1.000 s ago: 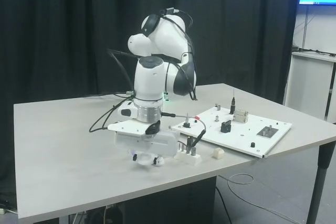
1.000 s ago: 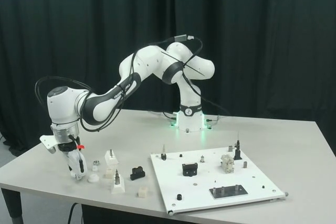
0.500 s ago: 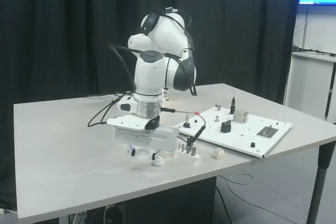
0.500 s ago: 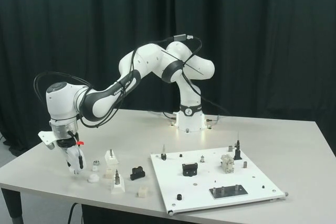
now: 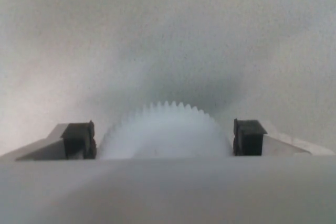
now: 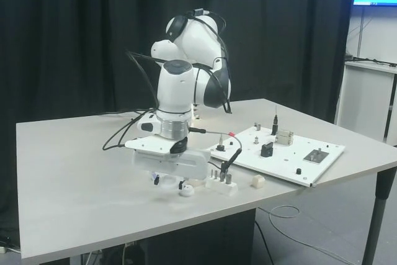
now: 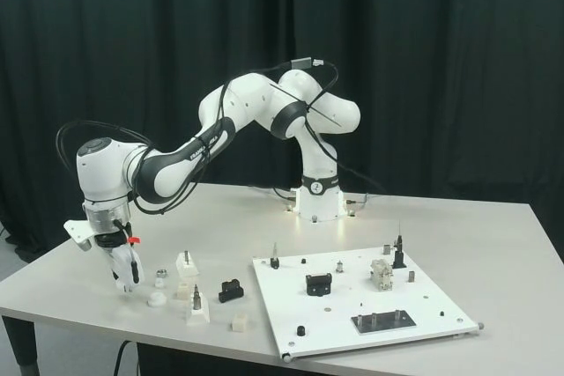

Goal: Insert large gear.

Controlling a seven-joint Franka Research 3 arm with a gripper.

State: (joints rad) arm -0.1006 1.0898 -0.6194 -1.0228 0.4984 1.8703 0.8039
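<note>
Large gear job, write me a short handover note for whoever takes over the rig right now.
Gripper: closed on the large gear, which sits between both fingertips in the wrist view.
Position: the gripper hangs above the grey table, at the end away from the white board. Loose small parts lie on the table in between.
Done: gear picked up.
Left: carry it to the board and insert it. The views do not show which peg takes it.
</note>
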